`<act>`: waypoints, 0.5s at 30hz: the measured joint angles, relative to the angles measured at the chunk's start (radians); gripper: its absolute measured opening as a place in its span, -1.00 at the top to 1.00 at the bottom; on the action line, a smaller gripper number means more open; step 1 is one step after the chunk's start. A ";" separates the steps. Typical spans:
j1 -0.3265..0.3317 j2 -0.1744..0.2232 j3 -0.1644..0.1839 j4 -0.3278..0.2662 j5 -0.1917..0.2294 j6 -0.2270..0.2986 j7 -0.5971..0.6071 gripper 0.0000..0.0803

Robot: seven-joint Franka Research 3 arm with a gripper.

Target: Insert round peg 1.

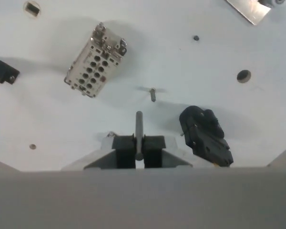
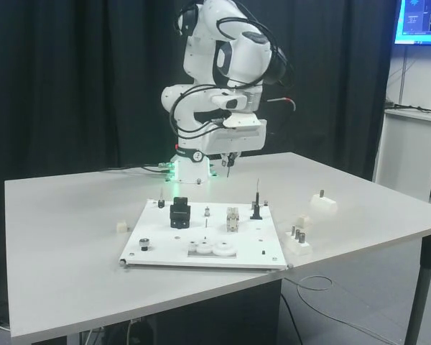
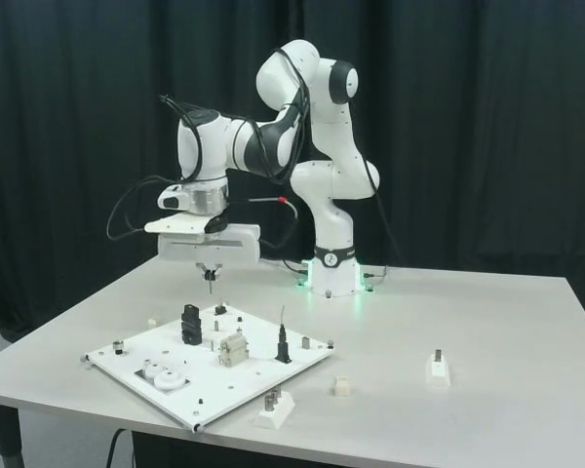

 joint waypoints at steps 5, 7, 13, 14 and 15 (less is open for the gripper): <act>0.000 -0.019 -0.015 -0.017 0.001 0.000 -0.008 0.91; 0.000 -0.027 -0.023 -0.027 0.001 0.000 -0.008 0.91; 0.000 -0.056 -0.057 -0.066 0.001 0.011 0.023 0.91; 0.000 -0.061 -0.063 -0.074 0.002 0.018 0.033 0.91; 0.000 -0.066 -0.068 -0.083 0.002 0.026 0.044 0.91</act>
